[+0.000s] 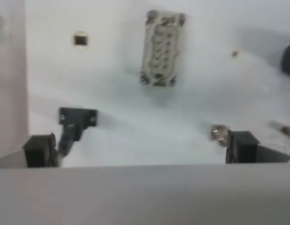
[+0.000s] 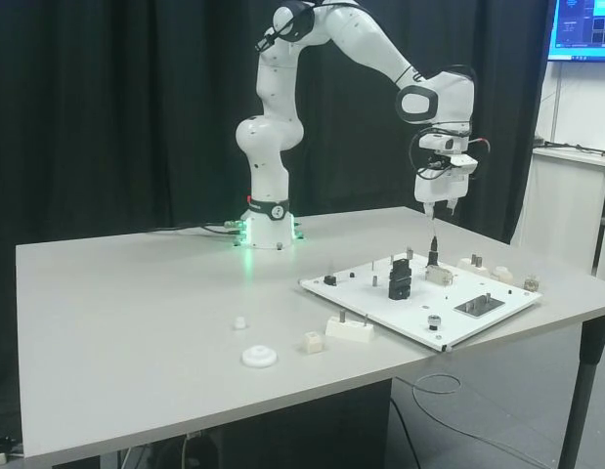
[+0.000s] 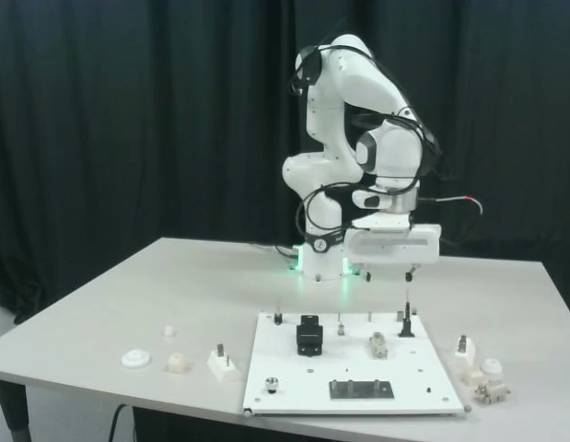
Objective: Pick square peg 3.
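A thin black peg (image 3: 407, 319) stands upright on a small black square base near the far right of the white board (image 3: 266, 368). It also shows in the first room view, peg (image 2: 432, 254), and in the wrist view, peg (image 1: 74, 123). My gripper (image 3: 388, 273) hangs well above the board, open wide, with nothing between its fingers. One fingertip (image 3: 409, 275) is almost straight above the peg, and in the wrist view the peg lies close to one fingertip (image 1: 40, 150). Gripper (image 1: 140, 148) and gripper (image 2: 441, 207) are clear of the peg.
On the board stand a black block (image 3: 308, 334), a grey connector (image 1: 161, 47), a flat grey plate (image 3: 361, 389) and several short pins. Loose white parts (image 3: 135, 358) lie on the table left of the board, others (image 3: 478, 373) to its right. The arm's base (image 2: 267, 227) glows green.
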Action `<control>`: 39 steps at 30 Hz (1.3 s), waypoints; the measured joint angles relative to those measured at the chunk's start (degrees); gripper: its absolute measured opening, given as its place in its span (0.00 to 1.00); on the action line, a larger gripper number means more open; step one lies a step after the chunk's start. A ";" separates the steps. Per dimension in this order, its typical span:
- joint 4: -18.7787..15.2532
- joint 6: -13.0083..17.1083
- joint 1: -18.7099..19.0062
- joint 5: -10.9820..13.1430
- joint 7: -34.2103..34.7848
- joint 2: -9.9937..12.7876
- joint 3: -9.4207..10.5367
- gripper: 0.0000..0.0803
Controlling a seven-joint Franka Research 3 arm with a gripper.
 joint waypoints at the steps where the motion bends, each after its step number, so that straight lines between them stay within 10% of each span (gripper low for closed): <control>1: 0.10 0.00 -0.31 -0.31 -0.38 0.00 -0.01 1.00; 39: 9.68 -2.62 -23.14 -3.29 -35.86 4.54 -0.16 1.00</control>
